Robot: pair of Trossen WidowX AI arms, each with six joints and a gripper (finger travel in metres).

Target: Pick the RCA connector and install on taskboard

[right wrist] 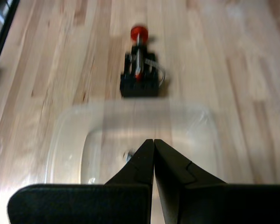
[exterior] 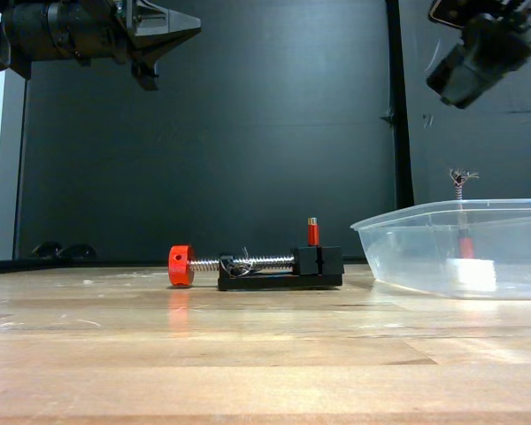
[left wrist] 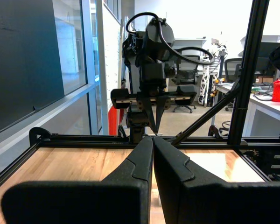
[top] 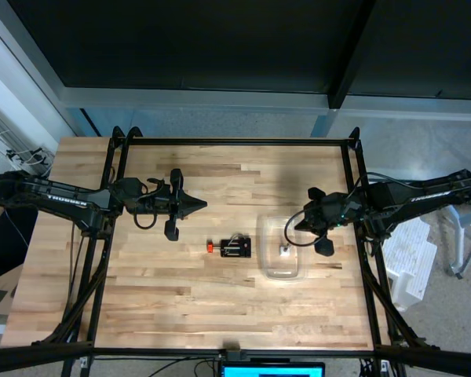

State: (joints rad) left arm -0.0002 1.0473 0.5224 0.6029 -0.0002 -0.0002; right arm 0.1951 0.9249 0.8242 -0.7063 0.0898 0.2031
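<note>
Left gripper (top: pixel 203 205) aloft; right gripper (top: pixel 289 233) above upright connector (exterior: pixel 471 273)

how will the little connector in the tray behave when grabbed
The connector looks tiny, likely light, easily nudged inside the tray. Its upright wire probably bends. The right end effector hovers shut above the tray; the left end effector hangs shut at left.
</note>
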